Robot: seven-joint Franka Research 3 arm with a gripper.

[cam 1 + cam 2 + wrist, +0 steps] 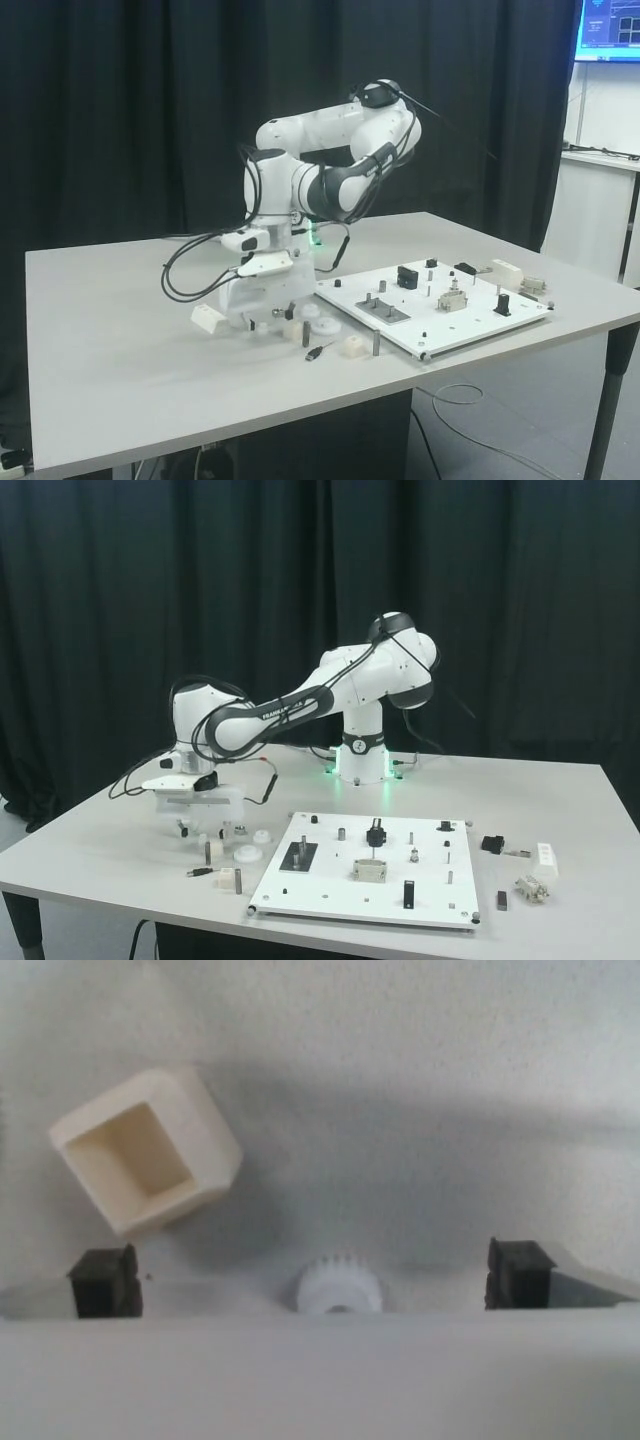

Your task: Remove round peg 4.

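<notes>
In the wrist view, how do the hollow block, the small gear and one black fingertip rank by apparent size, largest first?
1. Hollow block.
2. Small gear, partly hidden at its lower edge.
3. Black fingertip, looking close to the gear; it sits nearer the camera, so this order is unsure.

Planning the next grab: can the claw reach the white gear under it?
Probably yes: the claw is open, the gear lies between its fingertips, and the hollow block sits off to one side, apart from it.

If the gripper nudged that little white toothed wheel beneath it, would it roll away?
Probably not: the white gear seems to lie flat on the grey table, so it would likely slide. It looks small, stiff and light. Tipped onto its rim, its round shape could roll.
</notes>
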